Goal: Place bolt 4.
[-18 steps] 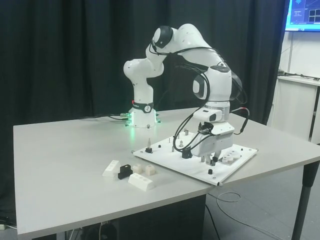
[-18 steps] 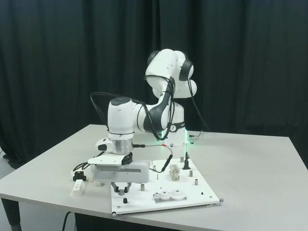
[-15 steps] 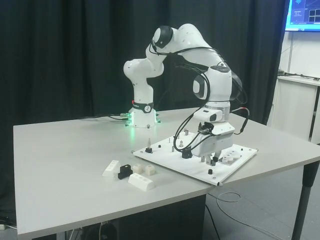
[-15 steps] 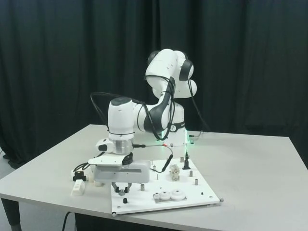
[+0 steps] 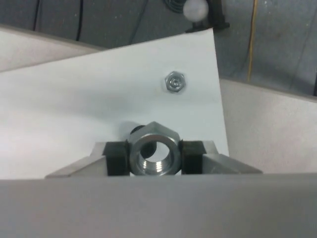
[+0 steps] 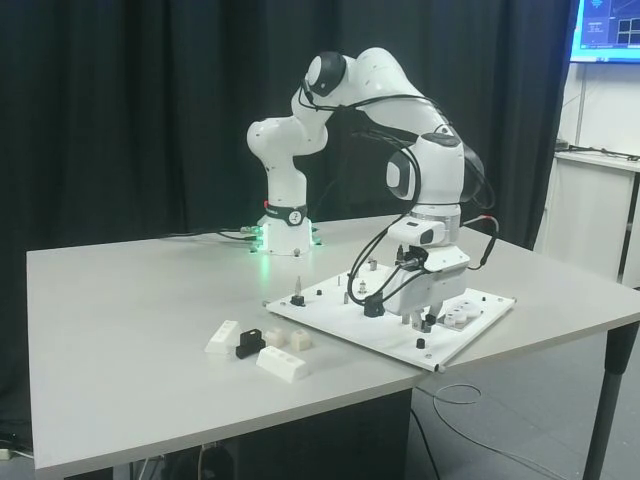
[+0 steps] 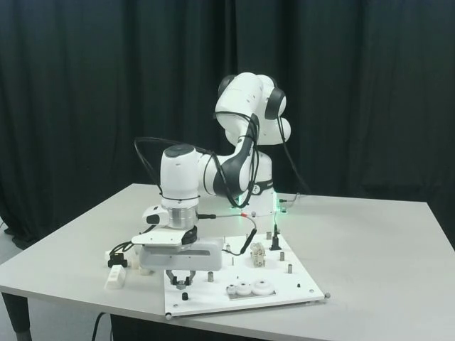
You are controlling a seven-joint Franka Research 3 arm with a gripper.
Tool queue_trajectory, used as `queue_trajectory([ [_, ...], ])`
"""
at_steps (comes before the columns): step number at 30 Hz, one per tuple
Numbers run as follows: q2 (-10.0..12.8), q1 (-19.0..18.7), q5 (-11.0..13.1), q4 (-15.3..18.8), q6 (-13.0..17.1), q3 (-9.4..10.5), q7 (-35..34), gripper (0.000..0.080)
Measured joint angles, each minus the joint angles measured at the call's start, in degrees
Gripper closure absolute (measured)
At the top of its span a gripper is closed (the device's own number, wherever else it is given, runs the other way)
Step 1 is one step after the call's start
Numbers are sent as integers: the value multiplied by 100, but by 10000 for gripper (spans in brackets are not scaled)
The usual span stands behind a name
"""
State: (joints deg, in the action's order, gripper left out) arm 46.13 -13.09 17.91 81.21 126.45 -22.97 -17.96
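Note:
In the wrist view my gripper (image 5: 153, 158) is shut on a grey hex nut (image 5: 166, 137), threaded hole facing the camera, with a black pad (image 5: 117, 157) on each side. The held part is a nut, not a bolt. It hangs just above the white board (image 5: 89, 99), over a small black stud (image 5: 134, 130). A smaller hex fastener (image 5: 175, 82) sits in the board near its corner. In the room views the gripper (image 6: 424, 320) (image 7: 180, 279) is low over the board's near end (image 6: 330, 320) (image 7: 298, 285).
White gears (image 6: 458, 315) (image 7: 249, 288) lie on the board beside the gripper, and several upright pegs (image 7: 281, 257) stand further back. A black knob (image 6: 421, 343) sits near the board's front edge. White blocks and a black piece (image 6: 258, 345) lie on the grey table.
The wrist has shifted very slightly; the gripper stays shut on the nut over the same spot of the board.

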Motion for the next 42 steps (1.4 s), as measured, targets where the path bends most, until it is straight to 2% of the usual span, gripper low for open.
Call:
queue_trajectory([
  [31, 0, 23, -42, 10, 0, -8, -134, 580],
  [42, 0, 309, -295, 20, 5, -19, -206, 580],
])
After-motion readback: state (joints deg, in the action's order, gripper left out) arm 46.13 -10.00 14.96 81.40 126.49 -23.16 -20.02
